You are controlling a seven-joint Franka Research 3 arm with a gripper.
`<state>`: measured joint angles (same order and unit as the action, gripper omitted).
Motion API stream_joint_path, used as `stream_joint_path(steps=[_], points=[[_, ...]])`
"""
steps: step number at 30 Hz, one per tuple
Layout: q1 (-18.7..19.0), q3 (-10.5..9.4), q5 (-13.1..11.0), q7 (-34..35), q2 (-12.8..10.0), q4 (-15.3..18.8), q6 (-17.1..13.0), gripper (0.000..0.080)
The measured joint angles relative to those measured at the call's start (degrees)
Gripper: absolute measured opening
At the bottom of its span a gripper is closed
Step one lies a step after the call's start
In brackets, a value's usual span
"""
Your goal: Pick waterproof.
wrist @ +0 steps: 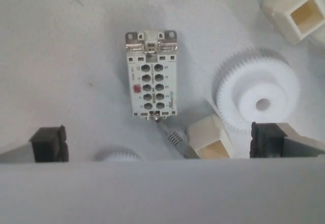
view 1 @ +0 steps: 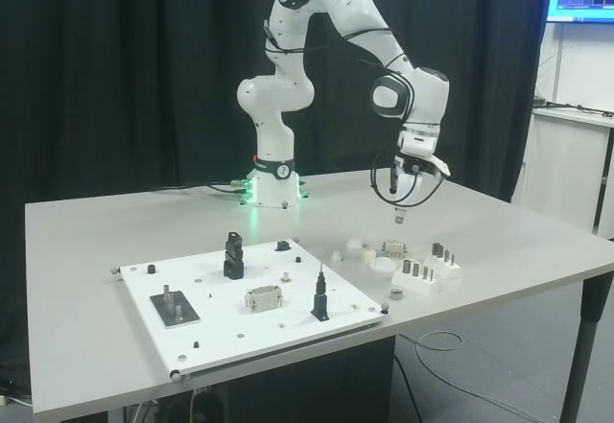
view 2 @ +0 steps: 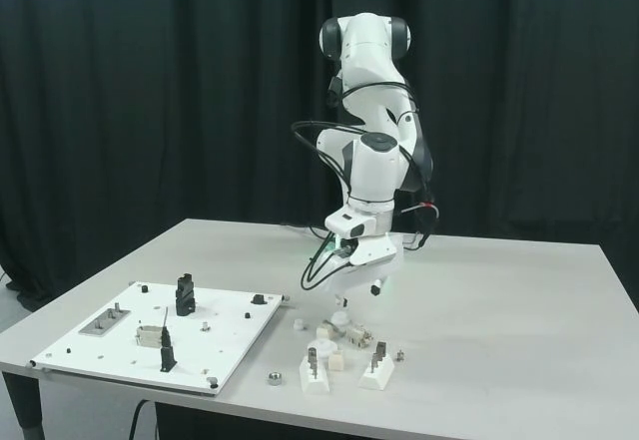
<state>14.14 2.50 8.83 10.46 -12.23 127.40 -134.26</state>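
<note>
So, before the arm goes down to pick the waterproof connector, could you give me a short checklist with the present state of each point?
1. End effector open: ok, the two black fingers stand wide apart.
2. Nothing held: ok, no part sits between the fingers.
3. Waterproof connector in the wrist view: ok, it lies flat on the grey table, fully visible.
4. End effector above the connector: ok, it hangs over the loose parts in both room views.
5. Room beside the connector: cannot tell, the white gear and a small hollow block lie close.
6. Fingers aligned to the connector's sides: cannot tell.
</note>
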Motion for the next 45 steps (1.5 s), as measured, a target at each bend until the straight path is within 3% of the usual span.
stream_joint_path(steps=[45], points=[[-0.2, -0.1, 1.3, 0.0, 0.9, -0.2, 1.1, 0.08]])
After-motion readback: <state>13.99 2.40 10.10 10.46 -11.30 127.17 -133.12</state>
